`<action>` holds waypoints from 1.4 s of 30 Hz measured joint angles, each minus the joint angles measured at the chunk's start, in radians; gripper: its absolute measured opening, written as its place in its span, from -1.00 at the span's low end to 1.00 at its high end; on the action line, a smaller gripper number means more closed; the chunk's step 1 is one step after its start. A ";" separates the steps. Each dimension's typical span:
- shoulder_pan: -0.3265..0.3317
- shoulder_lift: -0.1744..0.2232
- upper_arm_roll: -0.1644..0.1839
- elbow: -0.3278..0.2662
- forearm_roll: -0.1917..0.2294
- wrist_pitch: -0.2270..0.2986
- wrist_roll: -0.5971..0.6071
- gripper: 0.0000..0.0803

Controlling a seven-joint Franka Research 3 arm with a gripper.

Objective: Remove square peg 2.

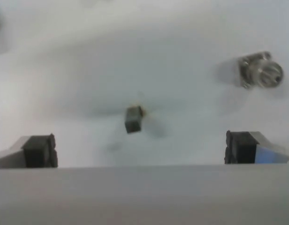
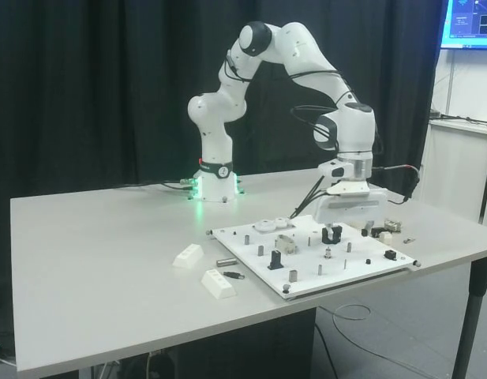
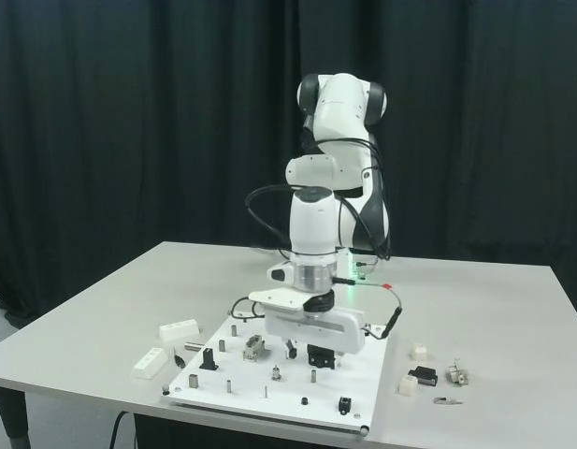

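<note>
I have the end effector (image 1: 140, 149) hanging over the white board (image 2: 251, 257), its fingers (image 1: 40, 151) spread wide with nothing between them. In the wrist view the peg (image 1: 134, 119) stands in the board below, roughly midway between the two pads, so I judge the arm is lined up above it to come down and close. I take this dark, square-topped stub for the task's peg, though I can't confirm its number. A metal fitting (image 1: 262, 71) sits off to one side on the board, well apart from it.

The board lies near the front edge of the grey worktop (image 2: 93, 237) and carries several other small upright pegs and brackets. Two white blocks (image 2: 188, 255) lie on the worktop just beside the board, and a few small parts (image 3: 428, 374) lie off its other side. Black curtains hang behind, and green light shows at the arm's base (image 2: 213, 183).
</note>
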 joint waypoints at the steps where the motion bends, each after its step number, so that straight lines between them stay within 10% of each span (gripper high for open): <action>1: 0.000 0.006 0.001 0.006 0.000 0.000 0.000 0.99; 42: -0.016 0.085 0.002 0.097 -0.023 -0.040 -0.004 0.99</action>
